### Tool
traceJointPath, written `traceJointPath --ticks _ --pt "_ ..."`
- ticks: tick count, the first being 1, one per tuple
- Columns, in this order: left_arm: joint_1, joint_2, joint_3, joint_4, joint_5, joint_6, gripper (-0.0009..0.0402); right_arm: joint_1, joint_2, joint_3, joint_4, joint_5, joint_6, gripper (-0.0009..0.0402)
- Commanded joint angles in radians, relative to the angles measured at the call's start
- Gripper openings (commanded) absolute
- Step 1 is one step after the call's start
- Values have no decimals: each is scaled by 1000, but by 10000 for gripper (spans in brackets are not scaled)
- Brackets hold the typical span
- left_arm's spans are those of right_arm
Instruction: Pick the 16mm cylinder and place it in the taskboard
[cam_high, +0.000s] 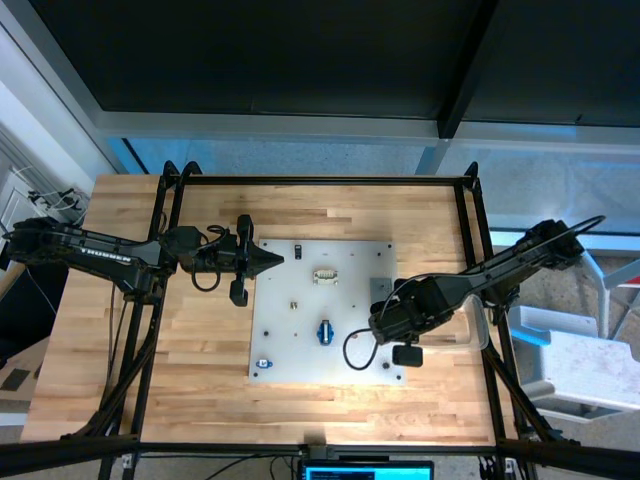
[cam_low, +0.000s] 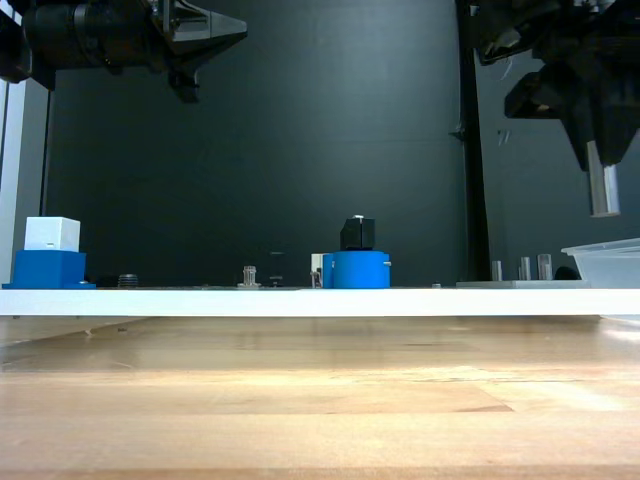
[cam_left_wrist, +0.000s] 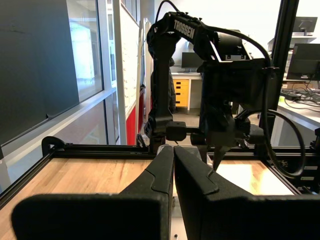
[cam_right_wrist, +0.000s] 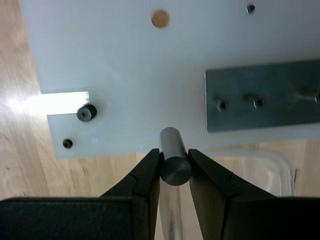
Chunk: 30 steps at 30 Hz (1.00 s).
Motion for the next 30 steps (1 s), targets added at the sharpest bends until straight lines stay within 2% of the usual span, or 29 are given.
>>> traceJointPath --ticks 1,14,30 --pt "0 0 0 0 0 0 0 -19 27 19 5 0 -12 9" --pt "0 0 0 0 0 0 0 -69 141 111 30 0 -57 9" --pt "0 0 0 0 0 0 0 -92 209 154 87 -7 -90 9"
